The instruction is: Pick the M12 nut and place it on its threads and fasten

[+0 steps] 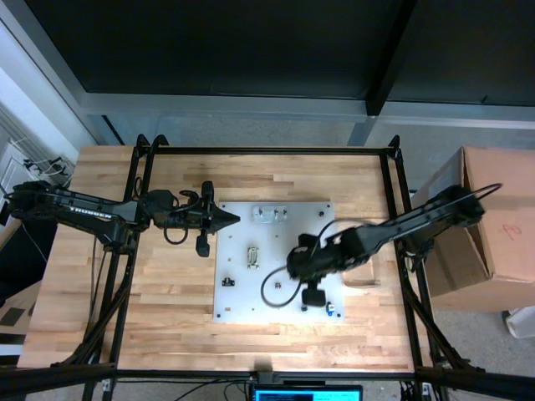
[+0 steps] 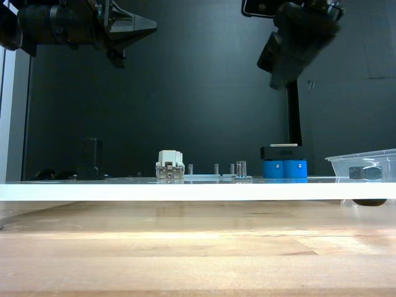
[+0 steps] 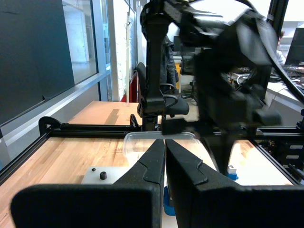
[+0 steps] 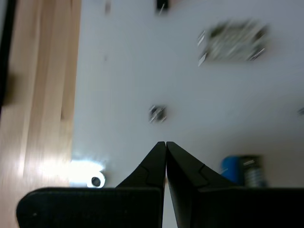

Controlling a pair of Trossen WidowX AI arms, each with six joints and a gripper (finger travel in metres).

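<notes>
At the left edge of the wooden table (image 1: 100, 317), the left arm (image 1: 50, 205) carried white lettering that read "TROSSEN". Its left end effector (image 1: 236, 219) hung level just past the far left edge of the white board (image 1: 251, 296), well above it, pointing right. The left wrist view showed its fingers (image 3: 151, 164) drawn together to a thin seam with nothing between them.

On the board, from left to right, stood a white connector (image 2: 170, 167), a small silver post (image 2: 241, 169) and a blue block (image 2: 284, 169) with a black cap.

The right end effector (image 4: 165, 142) hung over the right half of the board, raised high and pointing down at it. Its fingers (image 4: 149, 168) met at the tips and gripped nothing. Below them on the board lay a small greyish part (image 4: 156, 113) that could not be identified.

Further right, the clear tray (image 2: 362, 159) sat at the board's right side. Two dark hex-shaped pieces (image 2: 365, 174) showed at its wall in the low view. The right arm covered that spot from above, so it could not be told where the M12 nut was, or whether it lay in the tray or on its stud.

Beyond the table's right edge stood a cardboard box (image 1: 493, 225) with a red scrawl that could not be read.
</notes>
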